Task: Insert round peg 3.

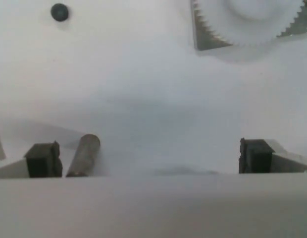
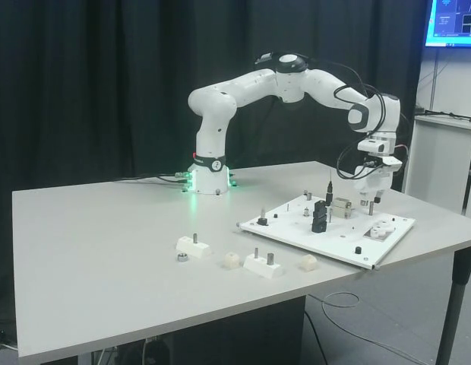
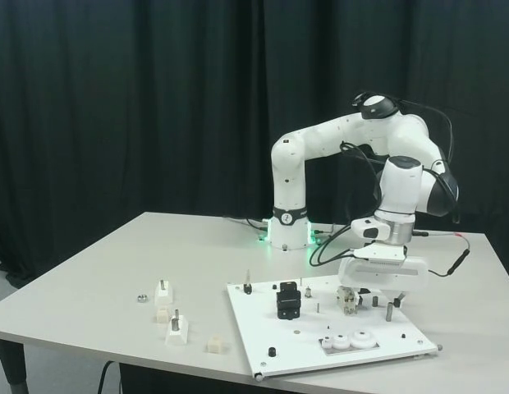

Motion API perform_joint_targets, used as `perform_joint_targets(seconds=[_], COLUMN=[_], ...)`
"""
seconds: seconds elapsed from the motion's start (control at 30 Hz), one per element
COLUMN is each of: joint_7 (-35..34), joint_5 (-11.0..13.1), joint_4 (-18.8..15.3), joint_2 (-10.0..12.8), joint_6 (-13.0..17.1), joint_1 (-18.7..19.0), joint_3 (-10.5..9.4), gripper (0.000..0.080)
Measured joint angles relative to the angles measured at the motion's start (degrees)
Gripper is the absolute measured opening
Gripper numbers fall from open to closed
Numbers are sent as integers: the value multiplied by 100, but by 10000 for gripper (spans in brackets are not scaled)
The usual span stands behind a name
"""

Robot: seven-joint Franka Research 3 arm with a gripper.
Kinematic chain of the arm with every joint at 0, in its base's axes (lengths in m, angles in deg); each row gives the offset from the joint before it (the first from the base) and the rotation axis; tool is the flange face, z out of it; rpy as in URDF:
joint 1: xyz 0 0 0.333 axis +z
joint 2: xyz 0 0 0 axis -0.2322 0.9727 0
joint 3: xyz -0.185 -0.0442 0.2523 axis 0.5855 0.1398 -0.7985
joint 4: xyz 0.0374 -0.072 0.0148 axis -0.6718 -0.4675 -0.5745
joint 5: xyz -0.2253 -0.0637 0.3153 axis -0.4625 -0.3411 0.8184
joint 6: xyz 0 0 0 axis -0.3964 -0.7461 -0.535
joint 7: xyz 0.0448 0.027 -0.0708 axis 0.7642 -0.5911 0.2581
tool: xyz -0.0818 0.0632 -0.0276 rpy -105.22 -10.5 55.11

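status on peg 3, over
Hand open above white board. Round peg standing by one finger, not gripped. Gear nearby, clear.

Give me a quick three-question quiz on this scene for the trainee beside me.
1. True or false: the gripper is shut on the round peg.
2. In the wrist view, what sits on the white board ahead of the fingertips? A) a white gear B) a green cup C) a black hammer
3. Fill in: the light at the arm's base glows ____.

Key: 1 false, the fingers stand wide apart with the peg close beside one of them; 2 A; 3 green.
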Motion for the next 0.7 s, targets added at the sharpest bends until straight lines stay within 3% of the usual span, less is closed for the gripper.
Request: perform_joint_targets(seconds=[0.7], joint_7=[127], joint_5=[-70], joint_4=[-3], joint_2=[0], joint_6=[5], joint_1=[-78], joint_3=[2], gripper=[800])
